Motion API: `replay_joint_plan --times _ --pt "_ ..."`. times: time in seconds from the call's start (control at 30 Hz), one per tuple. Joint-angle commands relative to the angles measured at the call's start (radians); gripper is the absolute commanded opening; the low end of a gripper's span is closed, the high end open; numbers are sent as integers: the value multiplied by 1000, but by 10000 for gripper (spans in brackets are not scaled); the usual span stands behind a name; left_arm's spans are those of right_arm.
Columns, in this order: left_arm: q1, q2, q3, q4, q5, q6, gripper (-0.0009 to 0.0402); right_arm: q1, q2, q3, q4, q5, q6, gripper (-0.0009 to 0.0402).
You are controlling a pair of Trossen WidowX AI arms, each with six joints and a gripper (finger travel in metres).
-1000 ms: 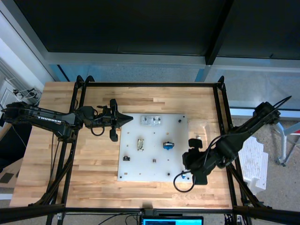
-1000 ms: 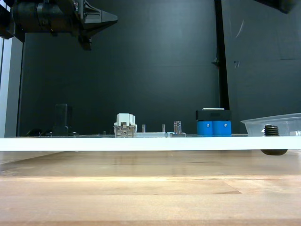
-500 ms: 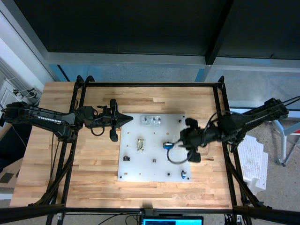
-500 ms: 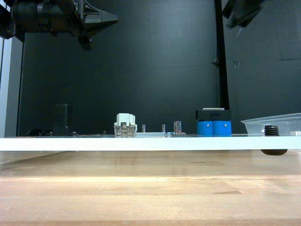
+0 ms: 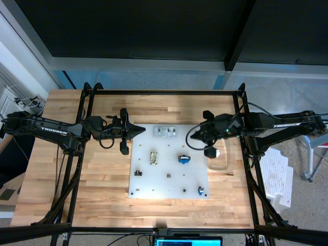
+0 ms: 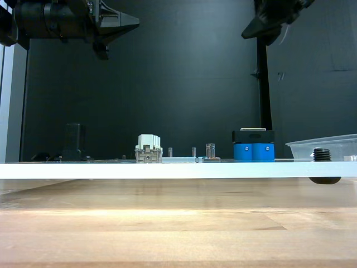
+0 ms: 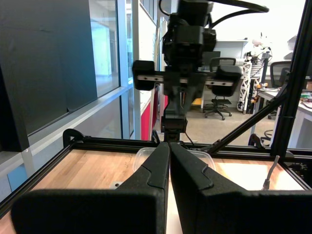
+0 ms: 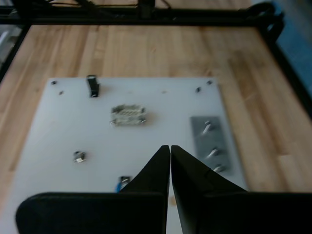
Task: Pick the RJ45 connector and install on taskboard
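Observation:
My right gripper [image 5: 197, 135] hangs high over the white board's [image 5: 154, 177] far right part, beside the clear tray [image 5: 223, 165]. Its fingers [image 8: 161, 168] are shut with nothing between them. The blue jack [image 5: 201, 192] stands at the board's near right corner with a pale grey piece on top. I cannot tell whether that piece is the connector. A pale block [image 5: 217, 152] shows in the tray with nothing dark on it and no cable. My left gripper [image 5: 139, 131] is shut and empty, held above the board's far left edge.
On the board stand a white multi-pin housing [image 5: 152, 157], a blue block [image 5: 183, 159], a grey plate with posts [image 5: 165, 132] and small black parts [image 5: 138, 173]. The black frame posts [image 5: 241, 128] run along the table's sides. The right arm [image 7: 185, 53] faces the left wrist camera.
The right arm has risen from the board's near right corner and swung away to the far right, next to the tray. The left arm has stayed still.

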Motion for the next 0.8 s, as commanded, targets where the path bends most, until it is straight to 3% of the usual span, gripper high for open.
replay_joint_plan --times 0.03,0.07,0.2,0.33,0.63,0.8 --pt "0 0 0 0 0 0 0 -27 -6 -3 56 -9 -43 1" --pt "0 0 0 0 0 0 0 -33 -7 -6 80 -18 -48 -1" --pt "0 0 0 0 0 0 0 -76 -23 -52 222 -108 -64 0" --pt "0 0 0 0 0 0 0 -115 -38 -120 352 -140 -64 0" --pt "0 0 0 0 0 0 0 -138 -49 -230 637 -140 -59 0" --pt "0 0 0 0 0 0 0 -138 -51 -268 760 -141 -5 0"
